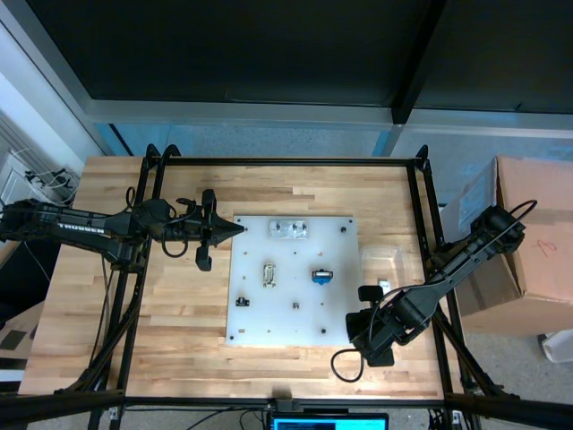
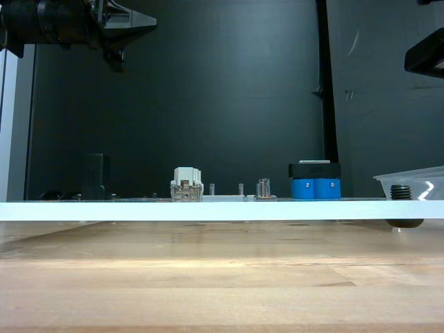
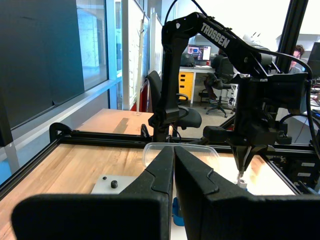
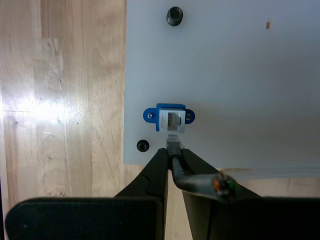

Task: Pick the RJ45 connector and install on the taskboard

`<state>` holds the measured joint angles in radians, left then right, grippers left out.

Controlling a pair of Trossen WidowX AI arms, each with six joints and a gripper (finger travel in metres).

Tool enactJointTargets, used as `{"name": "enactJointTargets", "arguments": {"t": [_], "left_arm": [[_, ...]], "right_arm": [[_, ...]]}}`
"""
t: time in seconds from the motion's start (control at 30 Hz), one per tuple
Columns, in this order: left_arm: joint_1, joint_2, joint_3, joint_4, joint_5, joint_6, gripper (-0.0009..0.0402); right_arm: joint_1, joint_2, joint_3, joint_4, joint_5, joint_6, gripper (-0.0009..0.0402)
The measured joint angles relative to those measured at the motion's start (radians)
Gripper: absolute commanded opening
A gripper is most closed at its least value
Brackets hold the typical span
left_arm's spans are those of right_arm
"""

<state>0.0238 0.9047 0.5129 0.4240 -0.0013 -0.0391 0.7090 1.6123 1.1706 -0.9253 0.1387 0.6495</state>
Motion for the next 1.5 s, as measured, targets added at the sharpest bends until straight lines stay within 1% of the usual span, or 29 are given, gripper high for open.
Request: {"name": "enactJointTargets", "arguments": {"t": [0.43,0.53,0.67,0.97,1.03,1.1,1.17,1.27,1.5], "left_arm": [[0.000,0.000,0.000,0.000,0.000,0.000,0.0000],[0.000,0.000,0.000,0.000,0.000,0.000,0.0000],[0.000,0.000,0.000,0.000,0.000,0.000,0.0000],[0.000,0.000,0.000,0.000,0.000,0.000,0.0000],[0.000,0.000,0.000,0.000,0.000,0.000,0.0000],[0.000,0.000,0.000,0.000,0.000,0.000,0.0000],[0.000,0.000,0.000,0.000,0.000,0.000,0.0000],[0.000,0.000,0.000,0.000,0.000,0.000,0.0000],[0.000,0.000,0.000,0.000,0.000,0.000,0.0000]], "right_arm": [[0.000,0.000,-0.008,0.008,0.000,0.000,0.0001],[0.000,0.000,-0.008,0.010,0.000,0.000,0.0014],[0.000,0.000,-0.008,0.011,0.000,0.000,0.0061],[0.000,0.000,0.006,-0.005,-0.003,0.001,0.0217],[0.000,0.000,0.017,-0.013,-0.003,0.001,0.0242],[0.000,0.000,0.023,-0.020,-0.003,0.001,0.0259],[0.000,0.000,0.027,-0.021,-0.003,0.002,0.0267],[0.000,0.000,0.030,-0.021,-0.004,0.014,0.0267],[0.002,0.000,0.030,-0.020,-0.008,0.026,0.0248]]}}
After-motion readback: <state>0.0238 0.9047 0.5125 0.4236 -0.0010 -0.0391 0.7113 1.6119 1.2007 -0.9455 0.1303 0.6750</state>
